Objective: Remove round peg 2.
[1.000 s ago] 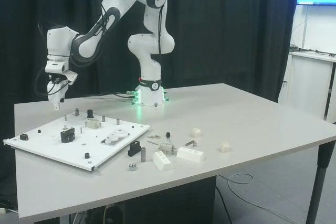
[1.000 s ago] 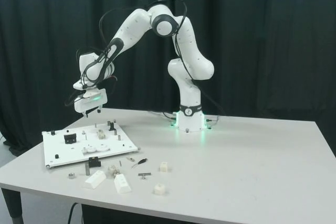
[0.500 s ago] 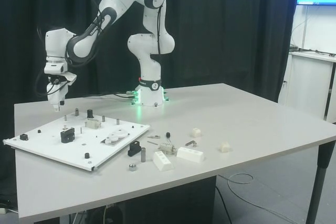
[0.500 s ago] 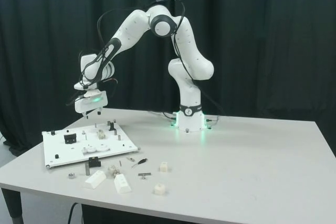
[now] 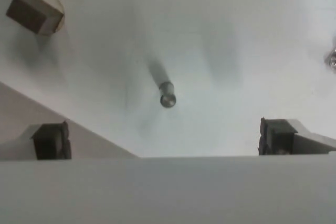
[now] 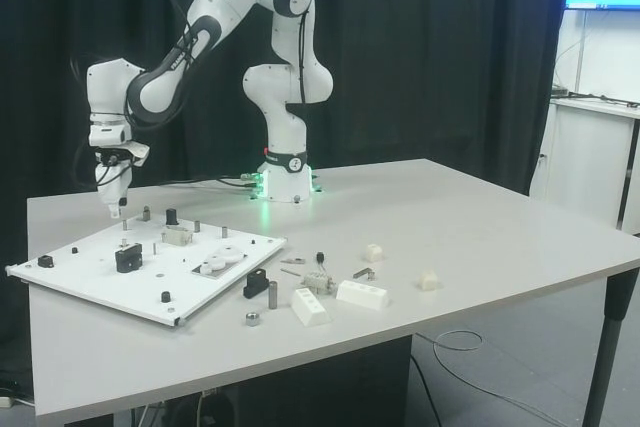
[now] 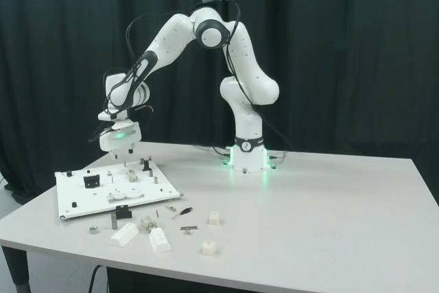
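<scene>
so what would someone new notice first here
The white arm arches from its base down to the table's far corner, its tool open above the white board. In the wrist view a small round peg stands between the fingertips. Loose white blocks lie beside the board.

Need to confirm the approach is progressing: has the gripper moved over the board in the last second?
Yes. The gripper has shifted toward the robot base, above the white board.

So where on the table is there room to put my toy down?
The grey table is bare from the arm's base out to its far edge. It is crowded on the white board and among the loose parts beside it.
</scene>
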Tool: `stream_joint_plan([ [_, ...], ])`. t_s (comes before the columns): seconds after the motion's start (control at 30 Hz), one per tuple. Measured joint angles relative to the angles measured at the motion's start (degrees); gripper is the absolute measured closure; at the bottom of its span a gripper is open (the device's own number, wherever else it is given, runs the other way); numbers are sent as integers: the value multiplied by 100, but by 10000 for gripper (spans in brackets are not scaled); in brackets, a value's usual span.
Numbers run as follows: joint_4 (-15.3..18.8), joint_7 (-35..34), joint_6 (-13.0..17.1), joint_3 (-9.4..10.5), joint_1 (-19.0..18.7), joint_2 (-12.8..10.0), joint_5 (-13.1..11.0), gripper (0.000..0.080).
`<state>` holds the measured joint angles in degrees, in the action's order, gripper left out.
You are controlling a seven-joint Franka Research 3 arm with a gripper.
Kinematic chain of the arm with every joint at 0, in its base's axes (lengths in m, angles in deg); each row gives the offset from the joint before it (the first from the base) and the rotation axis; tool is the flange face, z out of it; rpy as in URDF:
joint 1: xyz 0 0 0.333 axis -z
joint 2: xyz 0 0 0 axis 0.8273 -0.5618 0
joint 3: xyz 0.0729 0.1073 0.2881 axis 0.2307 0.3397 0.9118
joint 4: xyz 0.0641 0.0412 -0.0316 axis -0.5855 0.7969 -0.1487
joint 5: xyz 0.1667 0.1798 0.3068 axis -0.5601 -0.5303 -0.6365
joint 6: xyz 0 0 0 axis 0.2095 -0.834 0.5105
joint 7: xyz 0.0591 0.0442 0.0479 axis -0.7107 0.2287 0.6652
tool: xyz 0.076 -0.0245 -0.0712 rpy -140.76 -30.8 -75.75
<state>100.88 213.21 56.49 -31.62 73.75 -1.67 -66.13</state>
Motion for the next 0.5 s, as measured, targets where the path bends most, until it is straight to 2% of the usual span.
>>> stream_joint_plan([
  [0.3,-3,111,21,149,125,0,-76,3],
  [0.5,-4,255,55,244,213,-1,-241,3],
])
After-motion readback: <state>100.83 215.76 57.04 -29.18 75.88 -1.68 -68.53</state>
